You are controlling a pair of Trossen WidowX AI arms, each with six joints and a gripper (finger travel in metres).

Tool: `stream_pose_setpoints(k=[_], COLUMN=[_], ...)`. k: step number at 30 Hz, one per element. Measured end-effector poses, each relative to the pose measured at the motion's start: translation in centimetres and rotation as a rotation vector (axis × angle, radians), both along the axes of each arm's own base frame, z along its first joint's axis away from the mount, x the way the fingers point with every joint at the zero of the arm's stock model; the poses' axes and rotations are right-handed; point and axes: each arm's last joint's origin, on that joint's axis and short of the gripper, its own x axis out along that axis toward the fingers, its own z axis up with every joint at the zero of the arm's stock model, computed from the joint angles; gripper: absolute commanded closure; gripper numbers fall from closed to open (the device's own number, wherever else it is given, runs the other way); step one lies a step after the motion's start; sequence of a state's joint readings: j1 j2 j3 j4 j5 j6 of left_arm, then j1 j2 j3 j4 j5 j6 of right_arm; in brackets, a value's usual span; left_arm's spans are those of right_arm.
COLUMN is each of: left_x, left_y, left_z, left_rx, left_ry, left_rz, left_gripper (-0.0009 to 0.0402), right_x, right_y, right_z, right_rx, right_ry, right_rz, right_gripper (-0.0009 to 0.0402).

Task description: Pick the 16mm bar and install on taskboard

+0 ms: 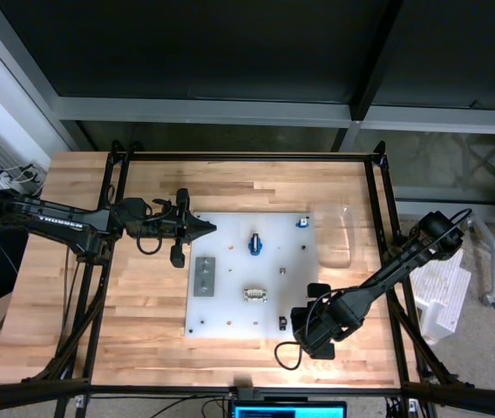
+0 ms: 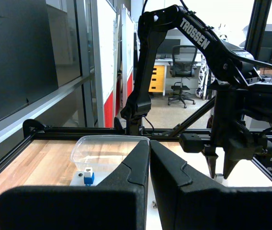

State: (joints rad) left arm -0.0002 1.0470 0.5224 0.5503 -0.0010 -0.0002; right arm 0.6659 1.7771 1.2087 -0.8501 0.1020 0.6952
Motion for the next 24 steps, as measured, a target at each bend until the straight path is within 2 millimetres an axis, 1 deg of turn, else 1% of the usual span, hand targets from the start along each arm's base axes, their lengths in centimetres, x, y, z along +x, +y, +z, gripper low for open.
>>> stream_pose_setpoints(k=[5,9,12,21,24], left_x=[0.0,0.0,0.0,0.0,0.0], left_y=[0.0,0.0,0.0,0.0,0.0], left_z=[0.0,0.0,0.0,0.0,0.0], left_rx=[0.0,0.0,0.0,0.0,0.0], left_ry=[0.0,0.0,0.0,0.0,0.0], left_rz=[0.0,0.0,0.0,0.0,0.0], left_gripper=[0.0393,0.0393,0.0393,0.0393,0.0393], right_x=[0.1,0.1,0.1,0.1,0.0], right_y=[0.1,0.2,0.2,0.1,0.0], right_z=[0.3,0.7,1.1,1.2,1.6], right_rx=[0.003,-0.003,-0.008,-0.007,-0.002], right_ry=[-0.005,0.001,0.006,0.005,-0.006], right_rz=[0.002,0.003,0.004,0.007,0.019], right_gripper=[0.0201,0.0184,0.018,0.0181,0.0181])
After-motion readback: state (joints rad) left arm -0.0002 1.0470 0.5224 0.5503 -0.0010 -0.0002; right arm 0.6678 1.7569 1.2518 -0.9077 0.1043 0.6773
